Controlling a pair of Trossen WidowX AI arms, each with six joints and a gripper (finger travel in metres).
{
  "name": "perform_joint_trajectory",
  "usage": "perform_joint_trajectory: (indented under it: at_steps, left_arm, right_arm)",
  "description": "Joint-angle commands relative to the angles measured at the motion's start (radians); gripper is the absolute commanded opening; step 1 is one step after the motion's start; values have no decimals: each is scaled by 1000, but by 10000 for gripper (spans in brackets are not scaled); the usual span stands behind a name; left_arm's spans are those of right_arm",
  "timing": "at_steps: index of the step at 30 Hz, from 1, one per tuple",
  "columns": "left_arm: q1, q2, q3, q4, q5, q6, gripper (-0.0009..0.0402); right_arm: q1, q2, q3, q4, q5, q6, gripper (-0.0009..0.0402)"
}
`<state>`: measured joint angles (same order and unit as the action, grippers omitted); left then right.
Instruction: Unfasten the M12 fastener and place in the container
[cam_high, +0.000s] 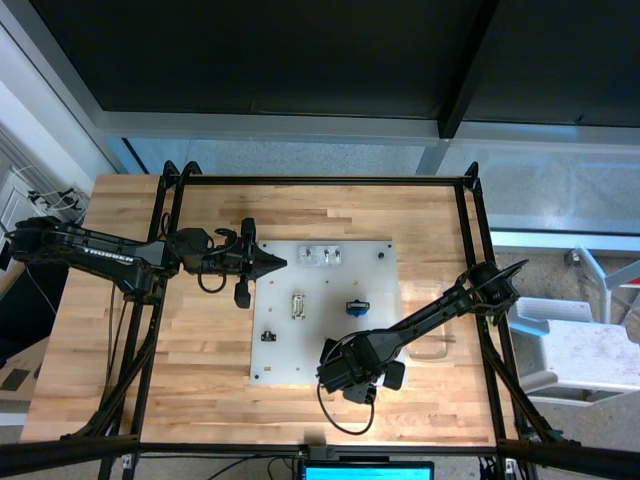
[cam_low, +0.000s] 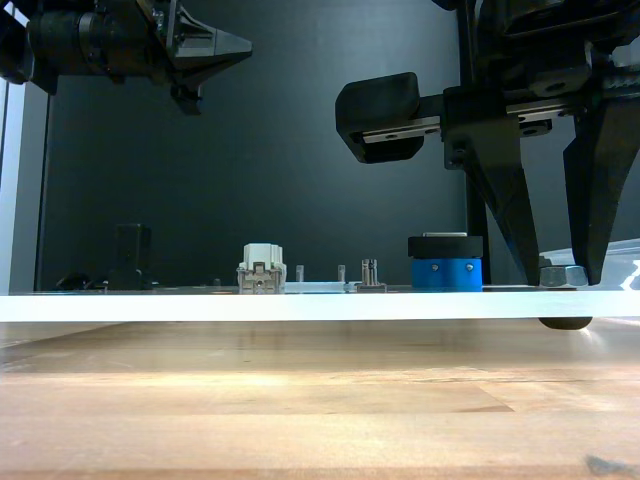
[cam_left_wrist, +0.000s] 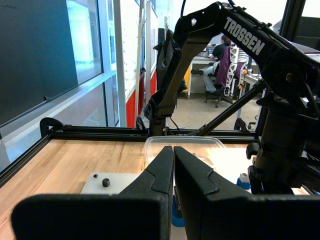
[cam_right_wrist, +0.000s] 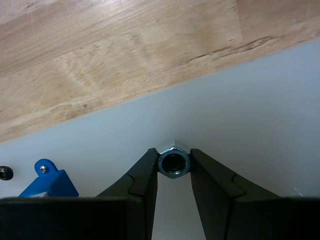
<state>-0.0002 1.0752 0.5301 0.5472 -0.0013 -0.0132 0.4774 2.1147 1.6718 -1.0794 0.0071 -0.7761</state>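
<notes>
The M12 nut (cam_right_wrist: 174, 163), a small silver hexagon with a dark centre, sits low on the white board (cam_right_wrist: 260, 125) on its stud, and no ribs show. My right gripper (cam_right_wrist: 174, 166) points straight down over it, one finger pressed against each side of the nut. In the low view the nut (cam_low: 561, 274) stands between the two black fingertips (cam_low: 527, 262). In the high view the right gripper's body (cam_high: 352, 372) hides the nut. The clear container (cam_high: 432, 338) lies just right of the board and looks empty. My left gripper (cam_high: 272, 263) hovers shut above the board's left side.
On the board stand a blue connector block (cam_high: 357, 308), a silver-beige rectangular connector (cam_high: 297, 305) and small fittings (cam_high: 320, 257) at the far side. A black post (cam_high: 382, 253) stands at the far right corner. The black frame rails (cam_high: 470, 215) edge the wooden table.
</notes>
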Motion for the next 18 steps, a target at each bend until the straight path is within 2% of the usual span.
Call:
perform_joint_trajectory:
  at_steps: [1,7,14,18]
  left_arm:
    - [0,0,0,0,0,0,0]
    - [0,0,0,0,0,0,0]
    - [0,0,0,0,0,0,0]
    - [0,0,0,0,0,0,0]
  right_arm:
    - [0,0,0,0,0,1,74]
    - [1,-2,0,-10,-12,6,129]
    - [1,-11,0,-10,-8,5,203]
    - [3,-30,0,-31,-8,15,228]
